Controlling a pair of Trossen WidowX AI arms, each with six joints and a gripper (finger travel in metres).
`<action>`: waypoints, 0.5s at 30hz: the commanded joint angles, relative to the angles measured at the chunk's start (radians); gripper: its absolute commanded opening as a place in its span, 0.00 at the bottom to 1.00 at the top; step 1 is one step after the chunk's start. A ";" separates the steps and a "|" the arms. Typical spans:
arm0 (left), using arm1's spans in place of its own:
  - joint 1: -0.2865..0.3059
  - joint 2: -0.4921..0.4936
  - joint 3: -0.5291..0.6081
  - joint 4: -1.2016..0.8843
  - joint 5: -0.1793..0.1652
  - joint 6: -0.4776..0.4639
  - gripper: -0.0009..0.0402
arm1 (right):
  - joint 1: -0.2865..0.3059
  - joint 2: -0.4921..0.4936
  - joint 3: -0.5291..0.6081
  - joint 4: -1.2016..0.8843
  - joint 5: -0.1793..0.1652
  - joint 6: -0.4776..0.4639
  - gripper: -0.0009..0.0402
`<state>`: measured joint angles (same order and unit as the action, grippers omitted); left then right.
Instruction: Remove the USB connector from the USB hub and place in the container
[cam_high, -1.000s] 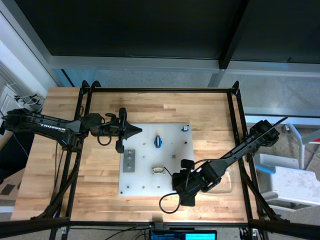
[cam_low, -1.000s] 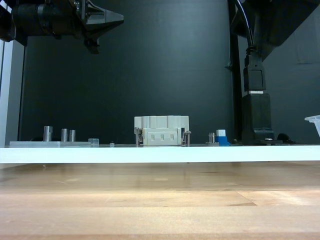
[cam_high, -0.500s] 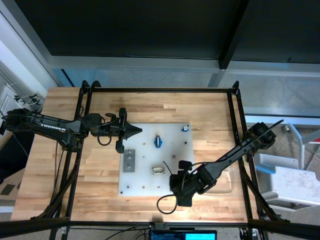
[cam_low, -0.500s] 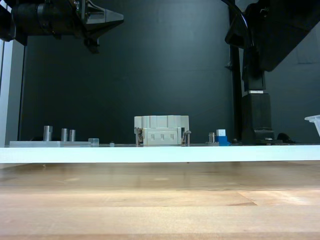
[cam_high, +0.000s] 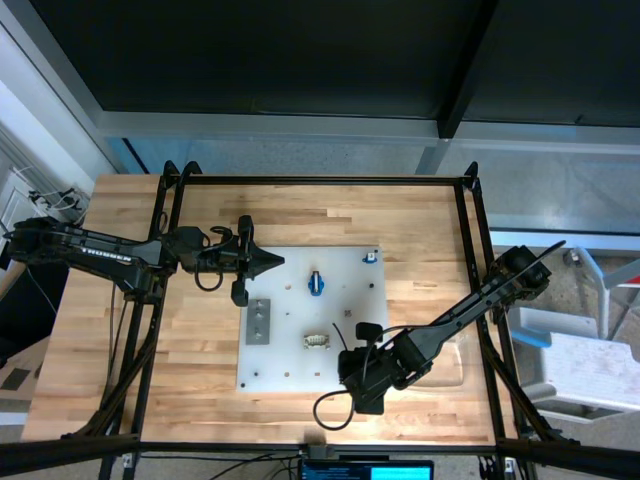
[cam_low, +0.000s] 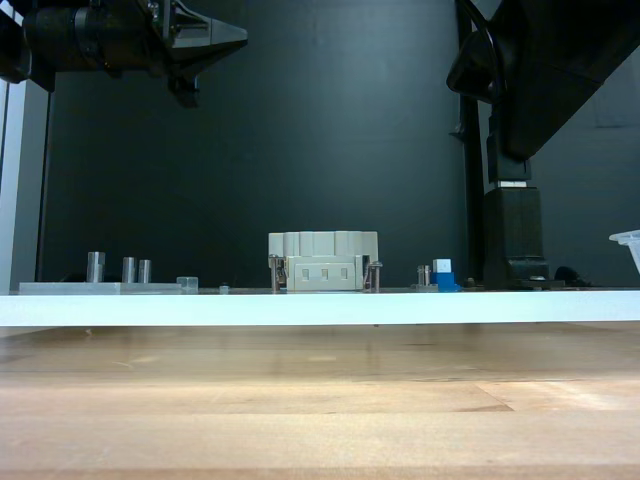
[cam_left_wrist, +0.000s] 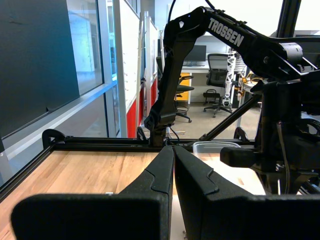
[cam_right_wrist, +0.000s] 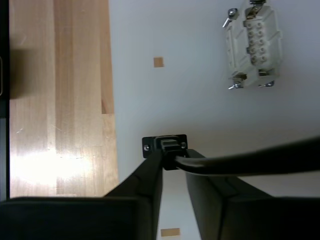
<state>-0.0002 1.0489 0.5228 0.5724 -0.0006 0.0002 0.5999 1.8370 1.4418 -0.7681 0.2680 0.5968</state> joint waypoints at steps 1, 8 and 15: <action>0.000 0.000 0.000 0.000 0.000 0.000 0.02 | 0.000 -0.001 0.001 0.001 0.001 -0.001 0.05; 0.000 0.000 0.000 0.000 0.000 0.000 0.02 | 0.000 -0.001 0.001 0.002 -0.003 -0.002 0.02; 0.000 0.000 0.000 0.000 0.000 0.000 0.02 | -0.001 -0.001 0.001 0.001 -0.015 -0.003 0.02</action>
<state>-0.0002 1.0489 0.5224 0.5724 -0.0010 0.0002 0.5991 1.8370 1.4418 -0.7666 0.2604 0.5930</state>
